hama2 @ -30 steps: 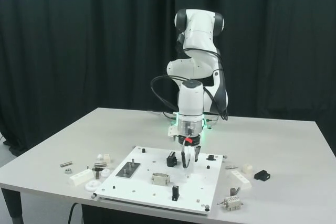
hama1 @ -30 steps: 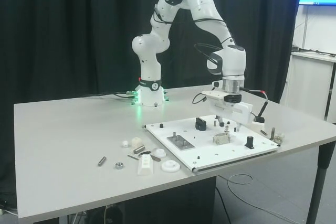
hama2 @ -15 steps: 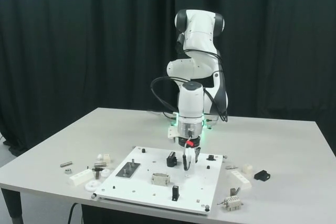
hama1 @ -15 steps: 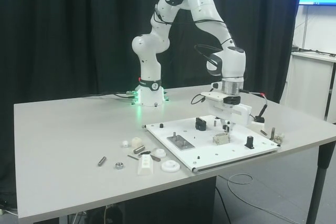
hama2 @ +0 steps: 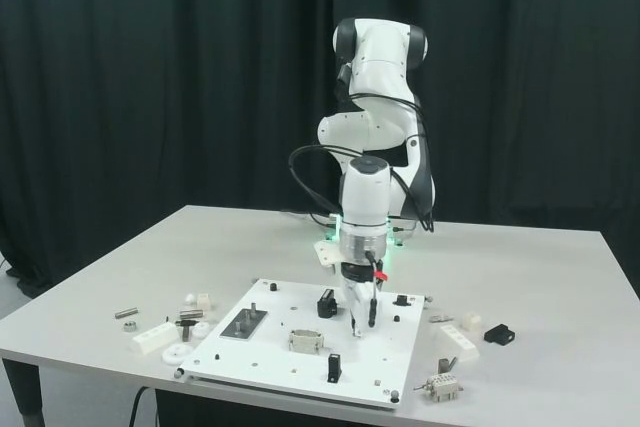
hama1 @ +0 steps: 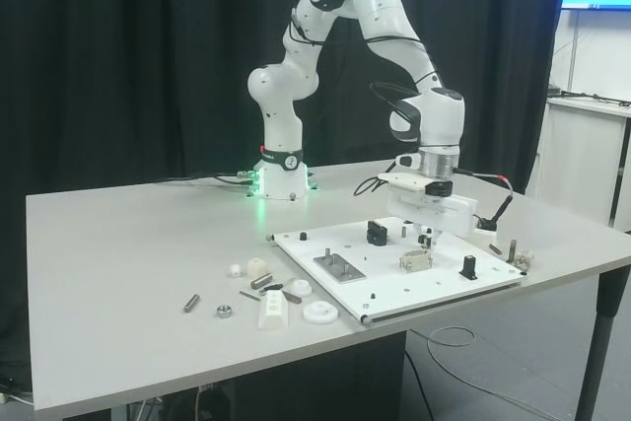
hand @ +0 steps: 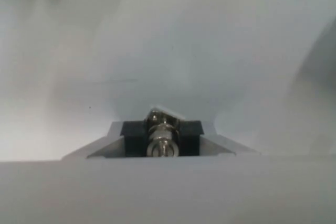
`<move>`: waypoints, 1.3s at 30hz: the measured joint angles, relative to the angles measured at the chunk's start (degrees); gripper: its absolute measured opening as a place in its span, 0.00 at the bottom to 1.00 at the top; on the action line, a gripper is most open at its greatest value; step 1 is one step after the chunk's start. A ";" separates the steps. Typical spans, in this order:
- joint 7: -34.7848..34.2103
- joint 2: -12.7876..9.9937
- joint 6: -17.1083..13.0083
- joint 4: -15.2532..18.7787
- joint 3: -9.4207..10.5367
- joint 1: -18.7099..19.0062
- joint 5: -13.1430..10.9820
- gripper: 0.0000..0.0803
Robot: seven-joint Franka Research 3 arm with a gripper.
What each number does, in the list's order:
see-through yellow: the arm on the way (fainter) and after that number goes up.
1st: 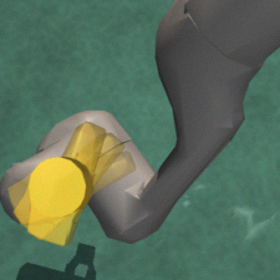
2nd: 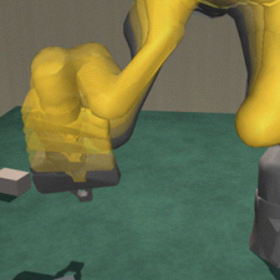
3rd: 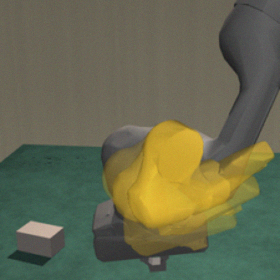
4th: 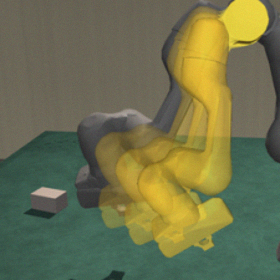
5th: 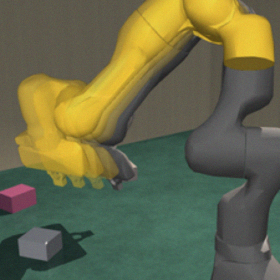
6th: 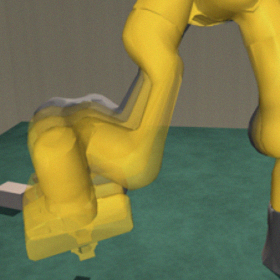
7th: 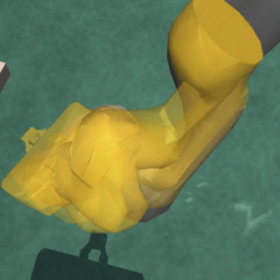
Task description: Remove BNC.
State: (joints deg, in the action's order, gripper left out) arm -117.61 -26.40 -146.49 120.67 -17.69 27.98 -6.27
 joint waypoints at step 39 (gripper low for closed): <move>26.33 0.59 -0.23 0.16 3.10 -3.40 1.01 0.15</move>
